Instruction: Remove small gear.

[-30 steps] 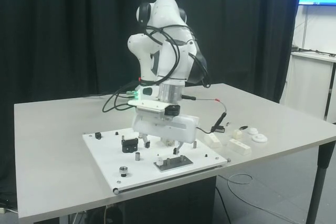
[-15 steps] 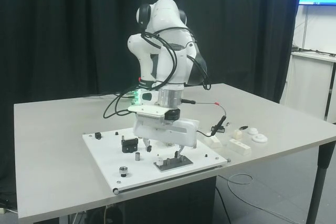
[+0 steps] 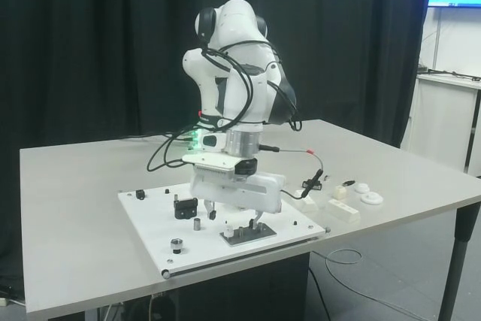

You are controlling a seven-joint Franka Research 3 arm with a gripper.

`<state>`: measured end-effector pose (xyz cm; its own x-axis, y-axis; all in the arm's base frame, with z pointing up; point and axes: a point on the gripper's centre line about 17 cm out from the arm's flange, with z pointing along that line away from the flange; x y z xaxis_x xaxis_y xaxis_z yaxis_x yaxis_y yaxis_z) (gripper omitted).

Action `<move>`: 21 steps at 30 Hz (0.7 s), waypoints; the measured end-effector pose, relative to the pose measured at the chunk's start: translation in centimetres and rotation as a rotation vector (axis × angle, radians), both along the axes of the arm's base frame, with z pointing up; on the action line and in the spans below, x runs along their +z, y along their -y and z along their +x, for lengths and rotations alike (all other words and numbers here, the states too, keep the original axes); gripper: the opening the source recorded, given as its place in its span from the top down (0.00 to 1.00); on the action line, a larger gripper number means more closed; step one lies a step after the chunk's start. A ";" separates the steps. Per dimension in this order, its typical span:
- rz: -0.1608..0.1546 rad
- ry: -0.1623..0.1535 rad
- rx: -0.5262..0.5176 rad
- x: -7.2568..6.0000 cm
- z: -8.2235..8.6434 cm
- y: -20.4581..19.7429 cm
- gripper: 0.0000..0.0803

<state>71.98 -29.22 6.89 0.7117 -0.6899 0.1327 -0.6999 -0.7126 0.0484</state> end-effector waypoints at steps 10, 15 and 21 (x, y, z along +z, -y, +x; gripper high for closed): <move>-0.007 -0.005 0.011 -0.6 0.1 0.4 0.00; -0.009 -0.007 0.018 -0.8 0.1 0.5 0.00; -0.011 -0.006 0.020 -1.0 0.3 0.6 0.00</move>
<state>72.33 -29.81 5.90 0.7260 -0.6741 0.1360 -0.6852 -0.7258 0.0605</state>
